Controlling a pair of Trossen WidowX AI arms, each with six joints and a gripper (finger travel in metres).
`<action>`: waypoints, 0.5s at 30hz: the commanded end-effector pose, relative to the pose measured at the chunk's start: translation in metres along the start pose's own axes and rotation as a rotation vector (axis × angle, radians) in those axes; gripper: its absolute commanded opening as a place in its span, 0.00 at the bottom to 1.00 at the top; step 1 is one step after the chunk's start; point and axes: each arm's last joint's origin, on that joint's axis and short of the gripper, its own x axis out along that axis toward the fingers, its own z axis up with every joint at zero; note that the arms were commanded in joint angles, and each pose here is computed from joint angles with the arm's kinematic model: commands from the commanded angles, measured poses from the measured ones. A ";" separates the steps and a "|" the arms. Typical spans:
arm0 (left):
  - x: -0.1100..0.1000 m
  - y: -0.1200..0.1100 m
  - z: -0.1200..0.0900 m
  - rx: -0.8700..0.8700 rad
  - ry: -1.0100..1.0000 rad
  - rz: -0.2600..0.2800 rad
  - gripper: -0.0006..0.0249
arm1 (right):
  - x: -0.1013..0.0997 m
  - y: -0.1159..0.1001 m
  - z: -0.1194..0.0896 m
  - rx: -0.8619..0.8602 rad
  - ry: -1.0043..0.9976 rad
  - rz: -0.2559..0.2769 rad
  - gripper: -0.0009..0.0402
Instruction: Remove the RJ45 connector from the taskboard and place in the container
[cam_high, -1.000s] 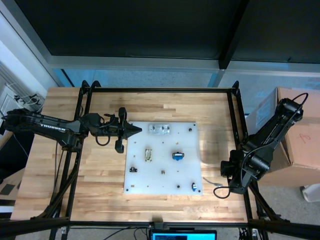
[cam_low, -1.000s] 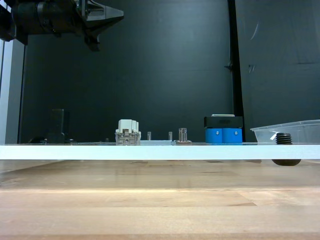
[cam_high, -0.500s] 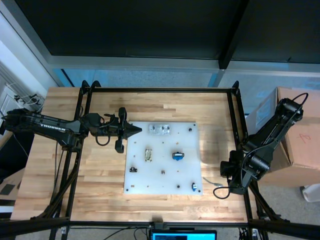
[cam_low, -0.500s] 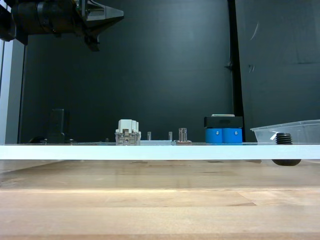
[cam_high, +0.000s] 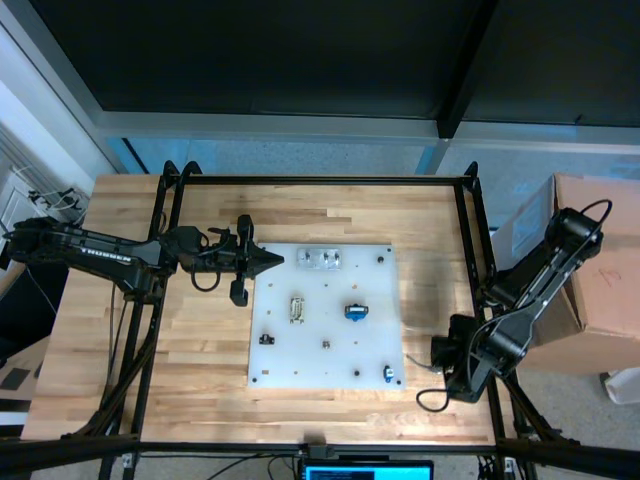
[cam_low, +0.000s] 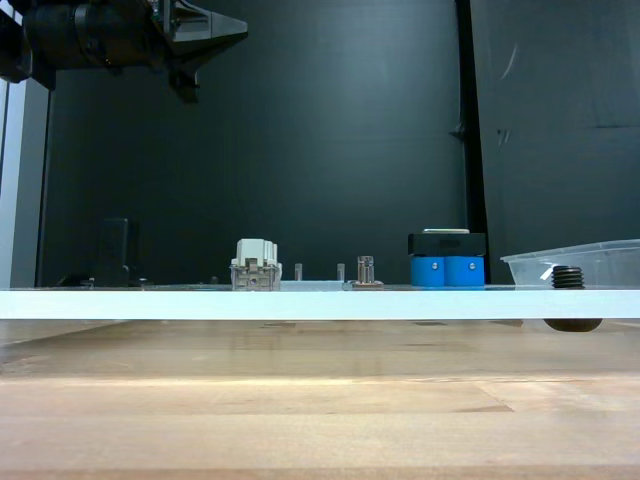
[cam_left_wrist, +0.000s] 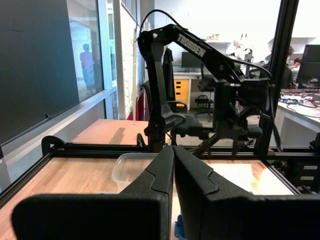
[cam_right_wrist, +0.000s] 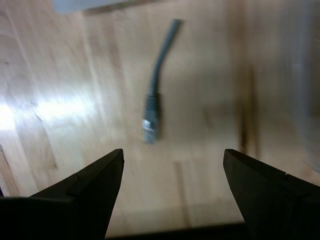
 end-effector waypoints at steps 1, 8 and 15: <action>0.000 0.000 0.000 0.000 -0.001 0.000 0.02 | 0.012 0.007 0.002 -0.001 0.002 -0.010 0.70; 0.000 0.000 0.000 0.000 0.000 0.000 0.03 | 0.034 0.011 0.002 -0.022 0.000 -0.026 0.70; 0.000 0.000 0.000 0.000 0.000 0.000 0.03 | 0.046 0.009 0.002 -0.043 -0.011 -0.063 0.70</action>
